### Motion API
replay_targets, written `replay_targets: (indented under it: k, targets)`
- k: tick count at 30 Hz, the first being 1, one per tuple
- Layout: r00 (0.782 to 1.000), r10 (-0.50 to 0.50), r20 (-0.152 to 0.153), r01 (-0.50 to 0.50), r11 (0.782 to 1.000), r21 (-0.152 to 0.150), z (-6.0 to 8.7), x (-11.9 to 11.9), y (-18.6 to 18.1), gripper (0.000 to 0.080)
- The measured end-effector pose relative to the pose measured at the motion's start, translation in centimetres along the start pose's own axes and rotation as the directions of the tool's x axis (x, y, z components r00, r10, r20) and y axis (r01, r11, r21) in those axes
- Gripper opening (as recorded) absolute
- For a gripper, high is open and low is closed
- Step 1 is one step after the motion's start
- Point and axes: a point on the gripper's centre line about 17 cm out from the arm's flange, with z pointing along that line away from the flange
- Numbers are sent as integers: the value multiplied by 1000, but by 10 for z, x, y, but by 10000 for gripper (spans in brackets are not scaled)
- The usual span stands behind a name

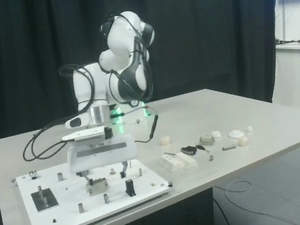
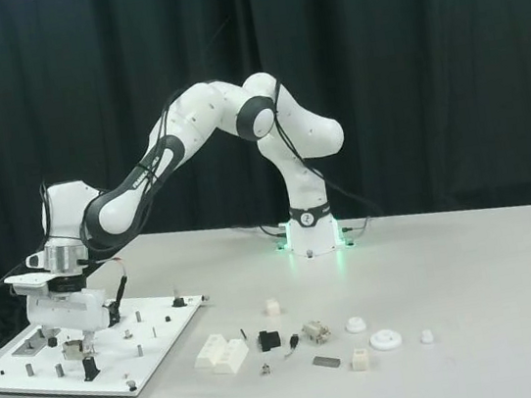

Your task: Remove square peg 3.

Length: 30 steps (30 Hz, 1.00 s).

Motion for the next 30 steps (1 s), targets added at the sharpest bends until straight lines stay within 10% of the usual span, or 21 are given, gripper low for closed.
replay_targets:
  k: [30]
  targets:
    - [994, -111, -15, 111, 994, 15, 36, 12, 10, 800]
